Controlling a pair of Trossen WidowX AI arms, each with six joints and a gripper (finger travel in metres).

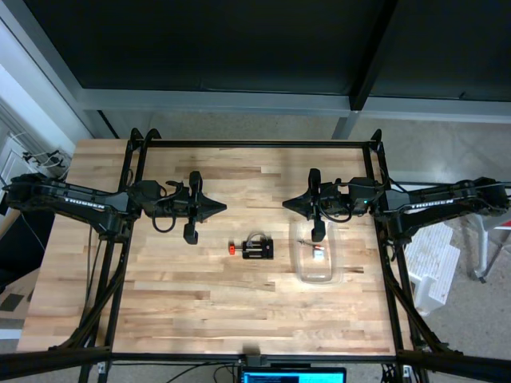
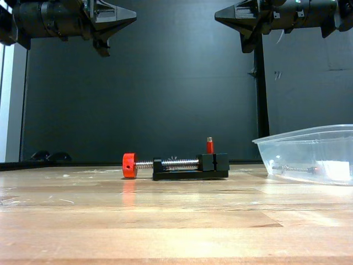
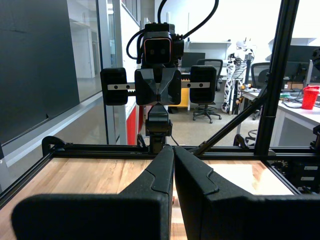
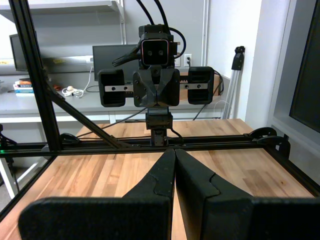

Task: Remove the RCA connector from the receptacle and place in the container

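Status: the task appears complete. The plug (image 2: 298, 169) lies flat on the floor of the clear tray (image 2: 292, 144), beside a small white piece (image 2: 335, 169) and well apart from the black clamp block (image 2: 185, 165). A short red stub (image 2: 209, 145) stands upright on that block. The left gripper (image 1: 217, 207) and right gripper (image 1: 291, 205) hang high above the table (image 1: 176, 279), fingers pressed together, holding nothing. No step looks outstanding
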